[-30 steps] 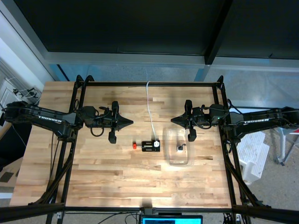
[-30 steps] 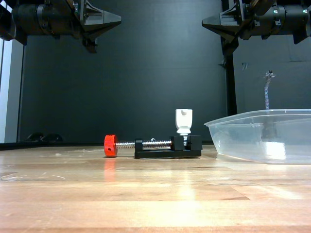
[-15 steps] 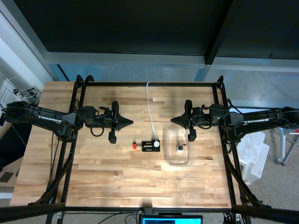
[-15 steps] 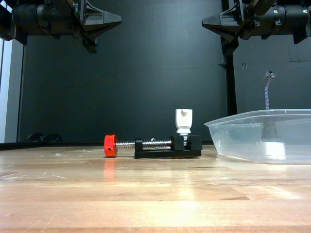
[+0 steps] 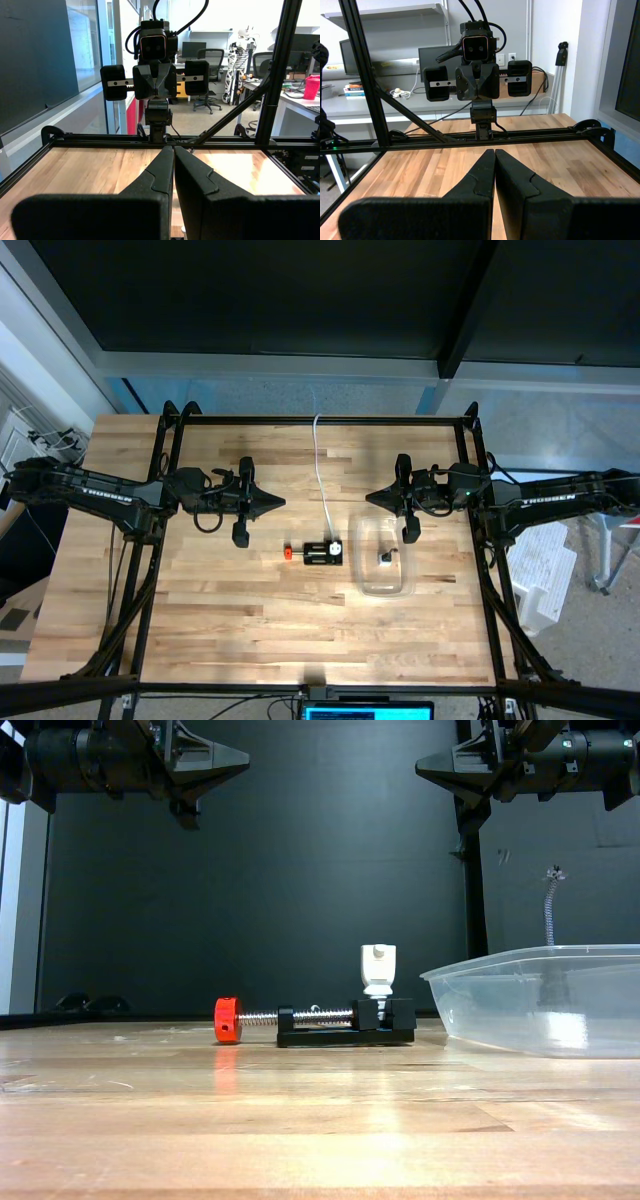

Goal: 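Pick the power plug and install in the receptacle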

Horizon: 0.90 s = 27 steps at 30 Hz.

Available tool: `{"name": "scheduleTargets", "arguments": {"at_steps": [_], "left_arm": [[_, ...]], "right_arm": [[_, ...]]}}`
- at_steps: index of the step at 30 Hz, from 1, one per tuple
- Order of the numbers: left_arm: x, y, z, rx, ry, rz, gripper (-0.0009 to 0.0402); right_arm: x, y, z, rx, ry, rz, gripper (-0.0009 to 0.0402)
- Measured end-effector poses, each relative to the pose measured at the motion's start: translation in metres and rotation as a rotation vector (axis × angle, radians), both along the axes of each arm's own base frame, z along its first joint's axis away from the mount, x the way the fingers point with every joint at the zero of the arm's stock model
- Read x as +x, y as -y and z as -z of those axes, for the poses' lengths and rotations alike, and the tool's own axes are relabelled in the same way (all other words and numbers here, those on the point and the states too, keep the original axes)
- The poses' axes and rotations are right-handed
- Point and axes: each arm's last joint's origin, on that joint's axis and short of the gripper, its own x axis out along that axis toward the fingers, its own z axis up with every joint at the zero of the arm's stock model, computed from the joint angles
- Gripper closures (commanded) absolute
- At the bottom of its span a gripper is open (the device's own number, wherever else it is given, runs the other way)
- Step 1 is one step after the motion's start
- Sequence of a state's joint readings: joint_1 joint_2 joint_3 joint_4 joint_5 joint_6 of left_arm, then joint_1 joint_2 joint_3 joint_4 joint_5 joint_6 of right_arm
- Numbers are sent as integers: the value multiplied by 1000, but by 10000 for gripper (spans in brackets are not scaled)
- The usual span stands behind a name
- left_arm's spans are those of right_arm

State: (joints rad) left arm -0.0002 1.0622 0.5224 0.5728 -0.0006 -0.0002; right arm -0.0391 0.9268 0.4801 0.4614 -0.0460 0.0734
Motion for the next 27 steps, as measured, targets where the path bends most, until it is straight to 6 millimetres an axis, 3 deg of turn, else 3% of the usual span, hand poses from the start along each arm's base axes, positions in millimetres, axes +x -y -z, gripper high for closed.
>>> {"name": "scheduleTargets", "arguments": {"at_steps": [15,20,27], "left_arm": [[0,0,0,0,0,0,393],[0,0,0,0,0,0,393],[0,0,0,0,0,0,393]], "right_arm": [[0,0,1,4,-12,-4,393],[-2,0,3,12,-95,-7,393],[-6,-1,-10,19,-287,-11,393]]}}
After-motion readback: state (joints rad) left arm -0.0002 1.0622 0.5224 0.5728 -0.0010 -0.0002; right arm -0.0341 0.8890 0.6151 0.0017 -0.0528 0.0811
